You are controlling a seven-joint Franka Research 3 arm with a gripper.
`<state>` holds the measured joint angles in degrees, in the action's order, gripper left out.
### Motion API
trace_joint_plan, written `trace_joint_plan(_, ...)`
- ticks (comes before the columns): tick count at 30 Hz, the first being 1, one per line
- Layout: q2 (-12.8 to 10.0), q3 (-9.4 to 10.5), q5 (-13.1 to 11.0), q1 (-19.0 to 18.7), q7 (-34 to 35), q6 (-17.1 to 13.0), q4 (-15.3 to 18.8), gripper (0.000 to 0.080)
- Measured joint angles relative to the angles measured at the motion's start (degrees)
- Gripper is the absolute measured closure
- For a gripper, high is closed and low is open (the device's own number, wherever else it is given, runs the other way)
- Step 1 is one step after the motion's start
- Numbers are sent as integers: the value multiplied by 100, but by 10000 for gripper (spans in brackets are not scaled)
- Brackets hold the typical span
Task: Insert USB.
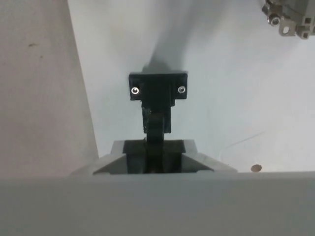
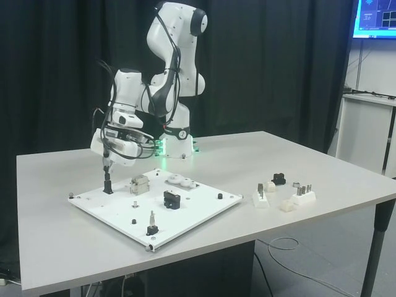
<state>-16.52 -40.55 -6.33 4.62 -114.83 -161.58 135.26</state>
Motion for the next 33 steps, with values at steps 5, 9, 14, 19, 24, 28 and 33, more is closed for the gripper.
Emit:
trace_joint_plan(5, 4, 0, 0, 3, -30, 0, 4, 738)
trace_joint_plan(9, 13, 3, 0, 3, -37, 0, 14, 738)
trace_joint_plan(14, 25, 4, 0, 4, -49, 1, 50, 674)
trace_joint_plan(19, 28, 2, -2, 17, -24, -24, 72, 674)
trace_joint_plan(24, 55, -15, -4, 31, 87, -34, 72, 111)
trace_joint_plan(28, 104, -40, -4, 34, 125, -34, 73, 111)
trace_joint_plan(33, 214, -55, -4, 34, 171, -21, 90, 17)
